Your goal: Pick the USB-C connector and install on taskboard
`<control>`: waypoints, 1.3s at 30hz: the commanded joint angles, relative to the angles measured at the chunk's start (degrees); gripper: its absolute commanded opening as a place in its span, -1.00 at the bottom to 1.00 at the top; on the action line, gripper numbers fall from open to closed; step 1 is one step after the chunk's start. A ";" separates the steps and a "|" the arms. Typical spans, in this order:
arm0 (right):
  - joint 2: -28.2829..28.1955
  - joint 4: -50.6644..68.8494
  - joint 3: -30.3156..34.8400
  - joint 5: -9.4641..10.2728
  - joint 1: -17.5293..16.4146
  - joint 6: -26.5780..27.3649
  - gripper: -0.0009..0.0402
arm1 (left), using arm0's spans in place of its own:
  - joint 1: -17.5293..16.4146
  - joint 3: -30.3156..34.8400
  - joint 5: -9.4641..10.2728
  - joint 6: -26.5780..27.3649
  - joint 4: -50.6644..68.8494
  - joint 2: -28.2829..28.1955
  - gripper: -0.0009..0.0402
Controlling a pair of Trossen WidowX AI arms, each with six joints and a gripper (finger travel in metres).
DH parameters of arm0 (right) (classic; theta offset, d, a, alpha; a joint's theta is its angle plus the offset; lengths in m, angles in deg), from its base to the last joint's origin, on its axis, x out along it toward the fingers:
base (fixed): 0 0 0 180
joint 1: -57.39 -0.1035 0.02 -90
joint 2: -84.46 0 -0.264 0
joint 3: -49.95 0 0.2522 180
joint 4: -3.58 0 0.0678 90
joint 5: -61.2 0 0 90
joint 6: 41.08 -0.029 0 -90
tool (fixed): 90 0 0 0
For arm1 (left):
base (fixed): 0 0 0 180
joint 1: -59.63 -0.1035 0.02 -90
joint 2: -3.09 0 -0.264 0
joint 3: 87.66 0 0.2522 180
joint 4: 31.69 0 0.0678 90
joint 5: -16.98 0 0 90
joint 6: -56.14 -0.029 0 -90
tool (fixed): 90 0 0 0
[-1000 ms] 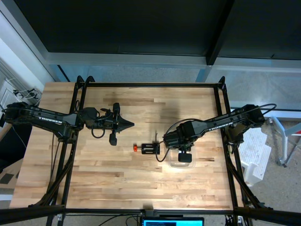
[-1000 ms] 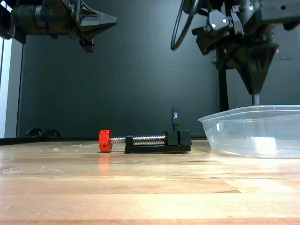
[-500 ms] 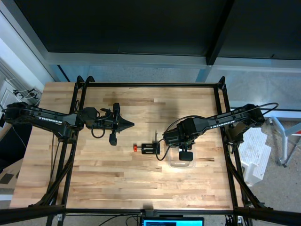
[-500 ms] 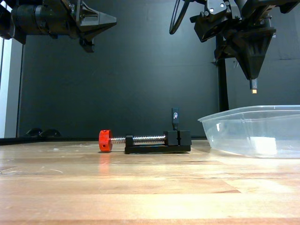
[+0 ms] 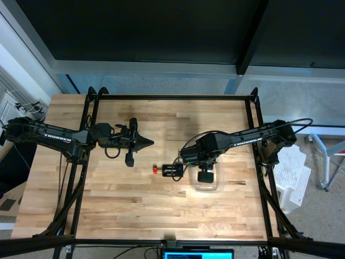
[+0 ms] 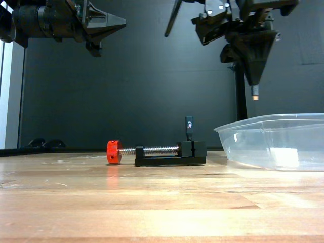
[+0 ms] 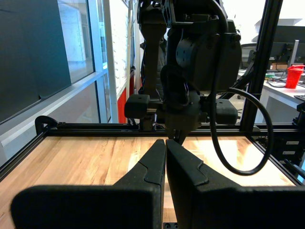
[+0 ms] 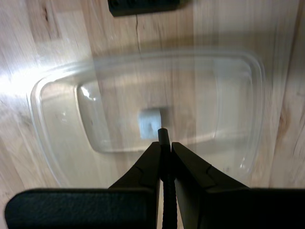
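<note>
1. Low view: the USB-C connector (image 6: 255, 91), a thin dark stick with a pale tip, hangs upright in the nearly closed tips of the right gripper (image 6: 254, 81). It is high above the surface, over the left end of the clear plastic tray (image 6: 263, 121).
2. Seen from the right wrist, only a short length of the connector (image 8: 163, 138) pokes past the fingertips (image 8: 151, 155). The small white square piece (image 8: 150, 121) lies in the tray directly below it.
3. The taskboard (image 6: 169, 161) sits apart from the tray on the bare surface, its orange-red knob (image 6: 114, 152) pointing away. A short dark stub (image 6: 189, 126) stands upright on its block.
4. The left gripper (image 6: 121, 21) hangs high over the left of the surface, pressed shut and holding nothing, well clear of the work.
5. Likely risk: so slim a plug, pinched only at the tips, could pivot or slide in the grip on the way across and arrive tilted.
6. Likely risk: a tilted or off-centre approach would probably jam at the block rather than seat.
7. Likely risk: nothing visibly anchors the taskboard, so a sideways push could skid it along the wood.
8. Likely risk: a loosened grip here would drop the plug back into the tray or onto its rim.
</note>
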 commanded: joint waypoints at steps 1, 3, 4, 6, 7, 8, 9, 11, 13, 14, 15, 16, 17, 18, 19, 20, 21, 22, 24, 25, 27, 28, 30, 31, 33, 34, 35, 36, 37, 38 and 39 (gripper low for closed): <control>-2.05 0.20 2.40 0.00 0.13 0.50 -0.96 | -0.02 0.02 0.00 0.00 -0.02 0.00 -0.96; -3.23 0.46 4.11 -0.07 0.24 0.94 -0.96 | 0.00 0.02 0.00 0.00 -0.02 0.00 -0.96; -3.74 0.48 4.90 -0.07 0.26 1.36 -0.96 | 0.00 0.02 0.00 0.00 -0.02 0.00 -0.96; -4.92 0.57 6.23 -0.04 0.46 1.86 -0.96 | 0.00 0.02 0.00 0.00 -0.02 0.00 -0.96; -5.44 0.72 6.86 -0.04 0.63 1.88 -0.96 | 0.00 0.02 0.00 0.00 -0.02 0.00 -0.96; -6.21 0.92 7.65 0.00 0.76 1.95 -0.96 | 0.00 0.02 0.00 0.00 -0.02 0.00 -0.96; -6.91 1.31 8.55 -0.02 0.79 2.12 -0.96 | -0.02 0.02 0.00 0.00 -0.02 0.00 -0.96; -8.24 1.97 10.34 -0.02 1.03 2.32 -0.96 | 0.00 0.02 0.00 0.00 -0.02 0.00 -0.96; -9.38 2.49 12.13 -0.04 1.16 2.34 -0.96 | 0.00 0.02 0.00 0.00 -0.02 0.00 -0.96; -10.08 2.51 12.98 -0.04 1.25 2.40 -0.96 | -0.02 0.02 0.00 0.00 -0.02 0.00 -0.96; -10.73 2.54 13.81 -0.04 1.25 2.51 -0.96 | -0.02 0.02 0.00 0.00 -0.02 0.00 -0.96; -11.17 2.64 14.56 -0.02 1.25 2.73 -0.96 | 0.00 0.02 0.00 0.00 -0.02 0.00 -0.96; -11.78 2.69 15.21 -0.04 1.25 2.97 -0.96 | 0.00 0.02 0.00 0.00 -0.02 0.00 -0.96; -12.20 2.69 15.67 -0.04 1.25 3.23 -0.96 | -0.02 0.02 0.00 0.00 -0.02 0.00 -0.96; -12.72 2.73 16.17 -0.04 1.25 3.37 -0.96 | -0.02 0.02 0.00 0.00 0.00 0.00 -0.96; -13.07 2.69 16.57 -0.04 1.25 3.39 -0.96 | 0.00 0.02 0.00 0.00 0.00 0.00 -0.96; -13.66 2.73 17.11 -0.07 1.25 3.54 -0.96 | 0.00 0.02 0.00 0.00 0.00 0.00 -0.96; -13.99 2.71 17.59 -0.09 1.27 3.72 -0.96 | -0.02 0.02 0.00 0.00 -0.02 0.00 -0.96; -14.91 2.73 18.71 -0.09 1.27 3.82 -0.96 | 0.00 0.02 0.00 0.00 0.00 0.00 -0.96; -15.47 2.75 19.34 -0.11 1.27 3.87 -0.96 | 0.00 0.02 0.00 0.00 0.00 0.00 -0.96; -16.37 2.93 20.55 -0.07 1.27 4.35 -0.96 | -0.02 0.02 0.00 0.00 0.00 0.00 -0.96; -16.76 3.26 21.27 -0.13 1.29 4.81 -0.96 | -0.02 0.02 0.00 0.00 -0.02 0.00 -0.96; -17.86 4.11 22.99 -0.55 1.29 5.27 -0.96 | 0.00 0.02 0.00 0.00 -0.02 0.00 -0.96; -18.45 4.42 23.87 -0.52 1.29 5.40 -0.96 | -0.02 0.02 0.00 0.00 -0.02 0.00 -0.96; -19.43 5.33 25.64 -0.55 1.29 5.92 -0.96 | -0.02 0.02 0.00 0.00 0.00 0.00 -0.96; -19.96 5.70 26.47 -0.55 1.31 6.25 -0.96 | 0.00 0.02 0.00 0.00 0.00 0.00 -0.96; -20.33 5.92 27.17 -0.59 1.31 6.38 -0.96 | 0.00 0.02 0.00 0.00 0.00 0.00 -0.96; -20.57 5.90 27.63 -0.52 1.31 6.43 -0.96 | -0.02 0.02 0.00 0.00 0.00 0.00 -0.96; -21.03 5.88 28.02 -0.59 1.33 6.62 -0.96 | -0.02 0.02 0.00 0.00 -0.02 0.00 -0.96; -21.07 5.95 28.24 -0.57 1.33 6.64 -0.96 | 0.00 0.02 0.00 0.00 0.00 0.00 -0.96; -21.18 5.84 28.24 -0.57 1.36 6.67 -0.96 | 0.00 0.02 0.00 0.00 0.00 0.00 -0.96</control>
